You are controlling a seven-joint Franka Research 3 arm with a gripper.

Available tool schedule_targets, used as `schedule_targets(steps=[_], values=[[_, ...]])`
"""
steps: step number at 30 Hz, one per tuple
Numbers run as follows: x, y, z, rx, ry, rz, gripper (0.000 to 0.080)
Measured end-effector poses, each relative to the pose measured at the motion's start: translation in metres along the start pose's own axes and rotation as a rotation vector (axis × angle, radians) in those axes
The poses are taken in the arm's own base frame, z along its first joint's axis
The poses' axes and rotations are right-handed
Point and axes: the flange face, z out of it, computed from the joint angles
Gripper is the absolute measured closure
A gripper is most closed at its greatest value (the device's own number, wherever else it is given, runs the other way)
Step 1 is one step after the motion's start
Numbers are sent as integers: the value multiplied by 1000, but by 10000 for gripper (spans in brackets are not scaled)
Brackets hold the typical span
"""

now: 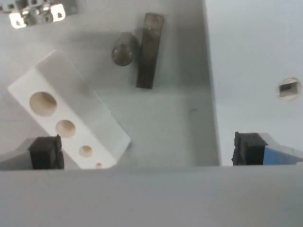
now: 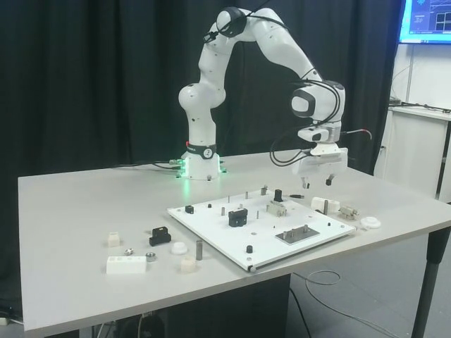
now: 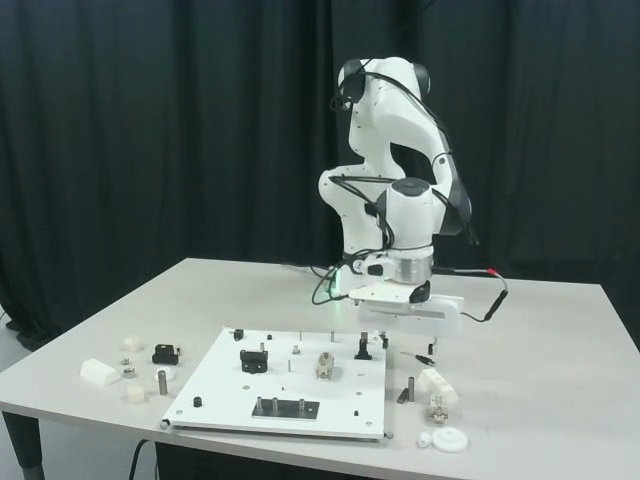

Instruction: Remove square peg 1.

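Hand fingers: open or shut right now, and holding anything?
Open and empty. In the wrist view the hand has its two black fingertips set wide apart, with only grey table and part of the white block with holes between them.

One arm (image 2: 239,63), one white board (image 2: 261,229), two white hole blocks (image 2: 127,264) (image 3: 437,385), one white gear (image 3: 450,438).

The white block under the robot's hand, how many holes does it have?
4. The white block lies on the grey table and its holes run in one row, from the biggest down to the tiniest. Other faces are hidden.
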Motion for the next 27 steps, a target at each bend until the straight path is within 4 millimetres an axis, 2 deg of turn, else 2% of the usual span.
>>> schedule_targets(steps=[14, 27], values=[[15, 0, -12, -17, 14, 6, 3], [29, -5, -31, -21, 25, -8, 3]])
